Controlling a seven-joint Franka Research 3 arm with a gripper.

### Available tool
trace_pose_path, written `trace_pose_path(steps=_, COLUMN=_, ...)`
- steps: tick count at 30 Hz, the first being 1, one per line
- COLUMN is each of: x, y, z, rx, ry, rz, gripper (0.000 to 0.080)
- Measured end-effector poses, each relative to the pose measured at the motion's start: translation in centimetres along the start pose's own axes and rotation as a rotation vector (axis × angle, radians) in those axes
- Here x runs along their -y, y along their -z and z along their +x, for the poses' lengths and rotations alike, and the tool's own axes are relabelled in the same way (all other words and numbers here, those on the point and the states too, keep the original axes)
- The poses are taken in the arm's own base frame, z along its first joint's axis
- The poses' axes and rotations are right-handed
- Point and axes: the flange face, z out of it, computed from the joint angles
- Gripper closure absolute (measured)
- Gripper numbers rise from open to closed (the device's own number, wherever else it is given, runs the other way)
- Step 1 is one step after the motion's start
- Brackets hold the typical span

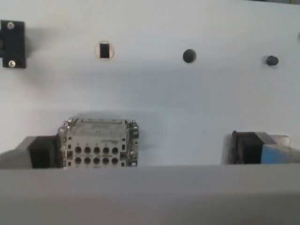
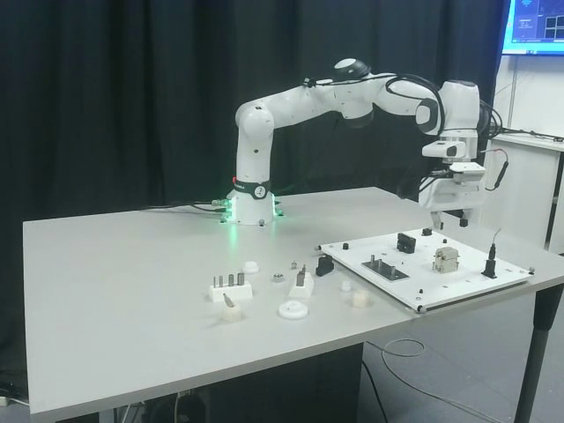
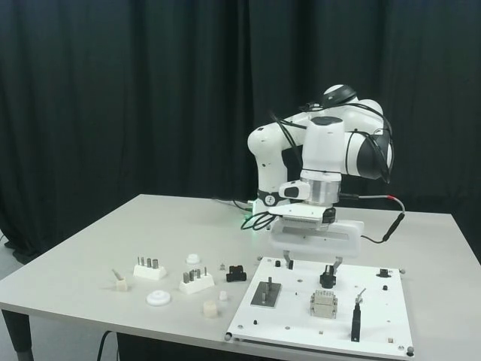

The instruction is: Pick square peg 4.

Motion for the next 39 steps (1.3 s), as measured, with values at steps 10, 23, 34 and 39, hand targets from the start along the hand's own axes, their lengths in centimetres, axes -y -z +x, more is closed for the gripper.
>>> trace_pose_path(steps=10, x=-0.6, y=0.0, z=1.0, rx=-0.009, ry=-0.089, rz=0.001, gripper=0.0003)
trace_pose_path(steps=23, x=-4.5, y=-0.3, z=4.8, rx=-0.057, ry=-0.272, rz=-0.069, gripper=0.0003)
trace_pose_path(steps=34, x=-11.1, y=-0.9, z=9.1, rx=-0.117, ry=-0.415, rz=-0.133, gripper=0.0003)
trace_pose_path(steps=39, x=-14.4, y=-1.7, z=10.6, rx=-0.13, ry=-0.479, rz=-0.153, gripper=0.0003)
